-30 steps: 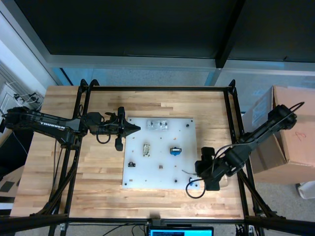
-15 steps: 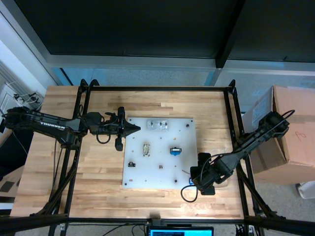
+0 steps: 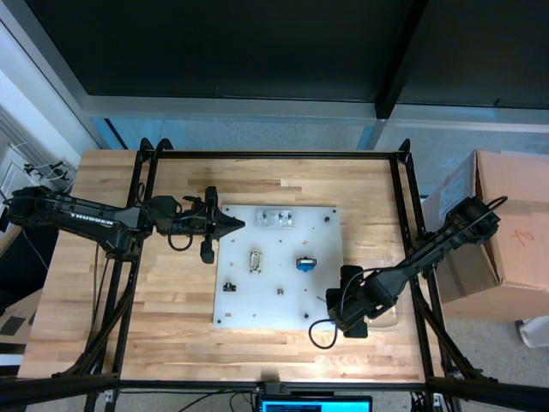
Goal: Remove the RJ45 connector from the taskboard and place in the container
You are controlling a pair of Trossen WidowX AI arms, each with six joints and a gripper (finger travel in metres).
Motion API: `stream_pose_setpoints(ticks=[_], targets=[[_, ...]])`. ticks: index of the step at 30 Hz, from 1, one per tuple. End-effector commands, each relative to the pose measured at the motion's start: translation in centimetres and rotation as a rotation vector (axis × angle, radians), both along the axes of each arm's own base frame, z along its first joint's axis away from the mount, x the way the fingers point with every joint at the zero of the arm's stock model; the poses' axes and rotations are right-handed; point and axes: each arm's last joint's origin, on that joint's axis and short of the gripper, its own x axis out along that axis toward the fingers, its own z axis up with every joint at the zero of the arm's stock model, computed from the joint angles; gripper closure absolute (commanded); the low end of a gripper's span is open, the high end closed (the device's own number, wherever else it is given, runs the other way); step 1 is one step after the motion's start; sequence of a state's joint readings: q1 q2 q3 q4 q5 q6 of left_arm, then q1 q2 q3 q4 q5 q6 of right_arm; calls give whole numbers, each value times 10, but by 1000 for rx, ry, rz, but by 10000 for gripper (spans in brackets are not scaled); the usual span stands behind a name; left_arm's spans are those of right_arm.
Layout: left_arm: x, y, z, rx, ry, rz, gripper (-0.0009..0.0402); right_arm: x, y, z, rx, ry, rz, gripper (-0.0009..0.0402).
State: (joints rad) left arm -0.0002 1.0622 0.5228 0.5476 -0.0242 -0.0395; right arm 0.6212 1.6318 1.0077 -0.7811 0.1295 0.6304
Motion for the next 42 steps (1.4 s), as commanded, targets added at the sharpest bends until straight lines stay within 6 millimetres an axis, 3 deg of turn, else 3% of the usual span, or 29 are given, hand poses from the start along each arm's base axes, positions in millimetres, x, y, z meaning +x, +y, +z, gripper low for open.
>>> stream_pose_setpoints(ticks=[1,10,29,42], targets=[[0,0,0,0,0,0,393,-1,-1,-3,2,-4,2,158],[0,0,0,0,0,0,393,-2,-1,-7,3,-6,3,175],[0,0,0,0,0,0,393,-2,-1,-6,6,-8,2,395],[0,0,0,0,0,0,393,-1,-1,25,42,-61,0,391]])
